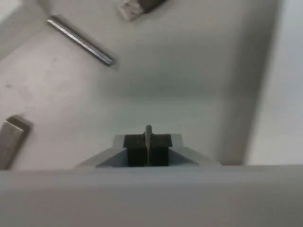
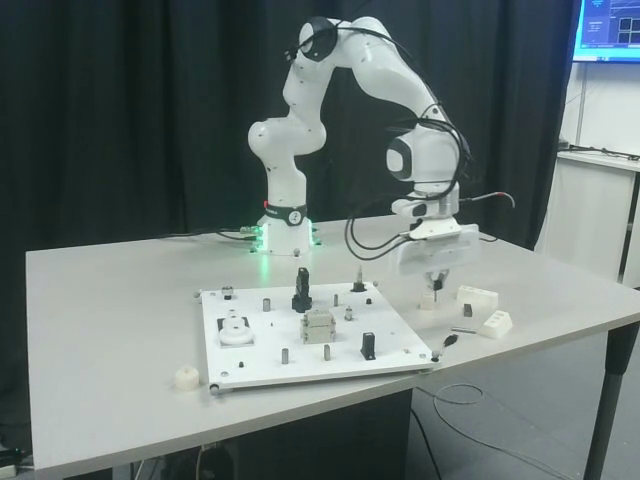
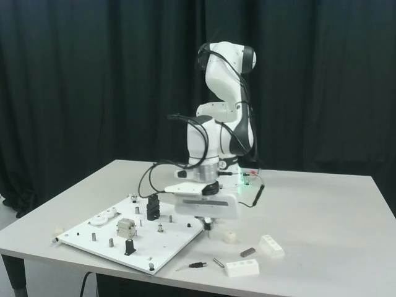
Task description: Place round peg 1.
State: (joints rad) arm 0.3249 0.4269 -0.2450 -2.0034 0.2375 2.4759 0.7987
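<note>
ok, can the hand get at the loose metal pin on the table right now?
Probably not yet: the hand is shut on a thin peg. The pin lies bare on the table, nothing over it.

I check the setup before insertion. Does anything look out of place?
Several small parts lie loose on the grey table off the white board: a metal pin, a black plug and a white disc.

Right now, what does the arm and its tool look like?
White arm of rounded, glossy segments with black joint bands. Black cables loop from the wrist. Green light glows at the base. The tool has a wide white body and small fingers.
</note>
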